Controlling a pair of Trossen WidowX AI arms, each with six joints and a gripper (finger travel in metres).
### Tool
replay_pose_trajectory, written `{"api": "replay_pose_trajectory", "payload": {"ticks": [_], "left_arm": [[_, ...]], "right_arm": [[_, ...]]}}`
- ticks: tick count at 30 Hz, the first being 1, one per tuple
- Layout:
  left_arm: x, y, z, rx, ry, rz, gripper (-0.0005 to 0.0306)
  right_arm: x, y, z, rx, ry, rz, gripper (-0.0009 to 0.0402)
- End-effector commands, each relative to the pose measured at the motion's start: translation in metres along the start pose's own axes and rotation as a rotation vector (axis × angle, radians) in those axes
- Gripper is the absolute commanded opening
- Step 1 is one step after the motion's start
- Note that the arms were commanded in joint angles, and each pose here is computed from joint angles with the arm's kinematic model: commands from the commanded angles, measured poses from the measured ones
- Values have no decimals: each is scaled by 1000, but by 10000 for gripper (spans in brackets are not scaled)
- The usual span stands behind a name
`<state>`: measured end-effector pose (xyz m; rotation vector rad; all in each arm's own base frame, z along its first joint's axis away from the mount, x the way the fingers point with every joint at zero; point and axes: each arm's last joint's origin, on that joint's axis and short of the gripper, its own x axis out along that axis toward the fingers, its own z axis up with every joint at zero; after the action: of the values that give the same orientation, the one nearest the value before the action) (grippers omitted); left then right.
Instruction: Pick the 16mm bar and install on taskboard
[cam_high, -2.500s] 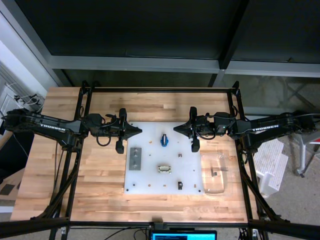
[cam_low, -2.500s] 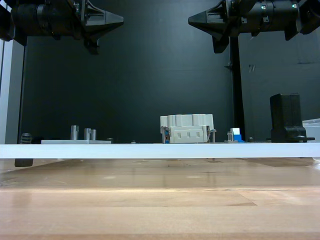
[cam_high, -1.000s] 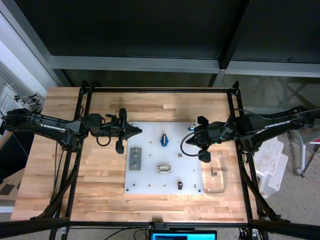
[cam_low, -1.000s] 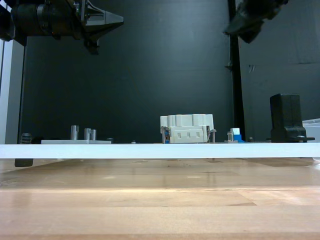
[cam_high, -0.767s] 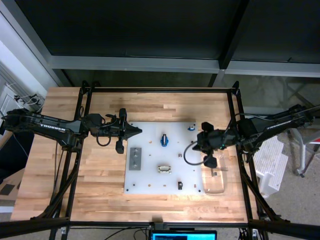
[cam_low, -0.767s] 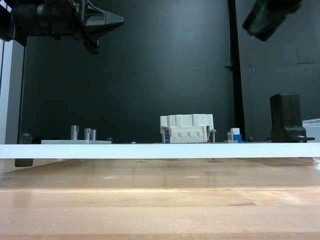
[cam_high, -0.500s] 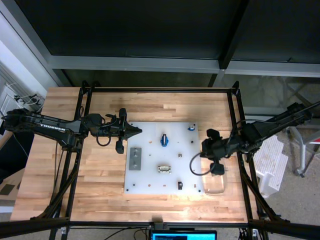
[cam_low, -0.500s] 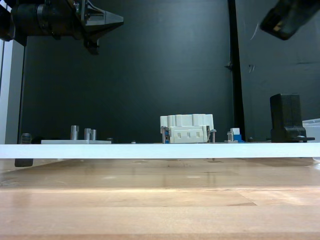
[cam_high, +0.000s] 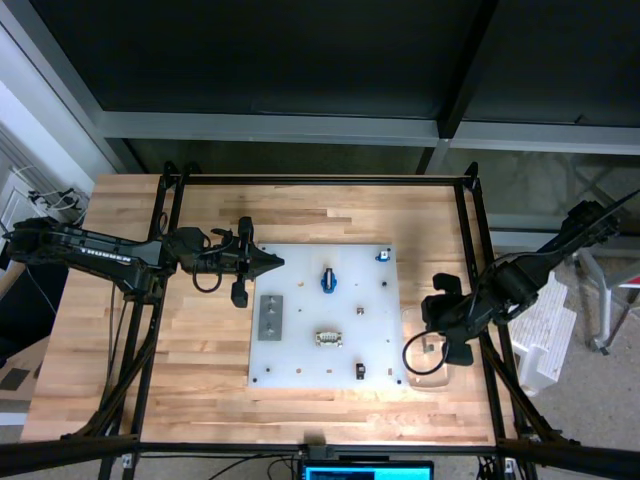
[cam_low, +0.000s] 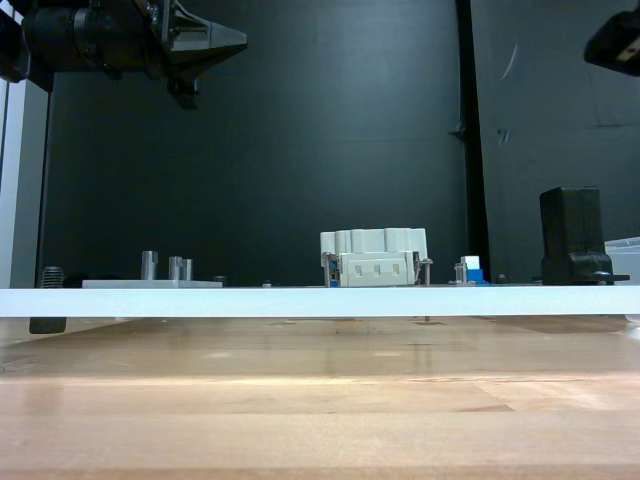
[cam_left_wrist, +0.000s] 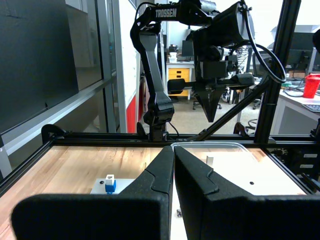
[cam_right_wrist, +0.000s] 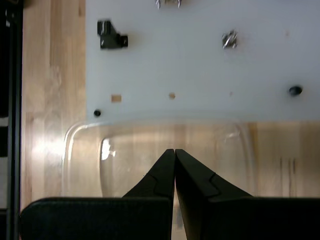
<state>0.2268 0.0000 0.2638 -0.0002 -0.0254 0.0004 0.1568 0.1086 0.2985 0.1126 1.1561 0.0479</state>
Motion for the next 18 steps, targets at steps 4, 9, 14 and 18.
{"api": "replay_pose_trajectory", "payload": {"ticks": [4, 9, 14, 18], "left_arm": [[0, 0, 0, 0, 0, 0, 0], [0, 0, 0, 0, 0, 0, 0], [0, 0, 0, 0, 0, 0, 0], [0, 0, 0, 0, 0, 0, 0]], "right_arm": [[-1, 6, -9, -14, 41, -2, 0], [1, 9, -16, -36, 87, -22, 0], [11, 14, -19, -65, 168, -41, 0], [16, 18, -18, -72, 191, -49, 2]]}}
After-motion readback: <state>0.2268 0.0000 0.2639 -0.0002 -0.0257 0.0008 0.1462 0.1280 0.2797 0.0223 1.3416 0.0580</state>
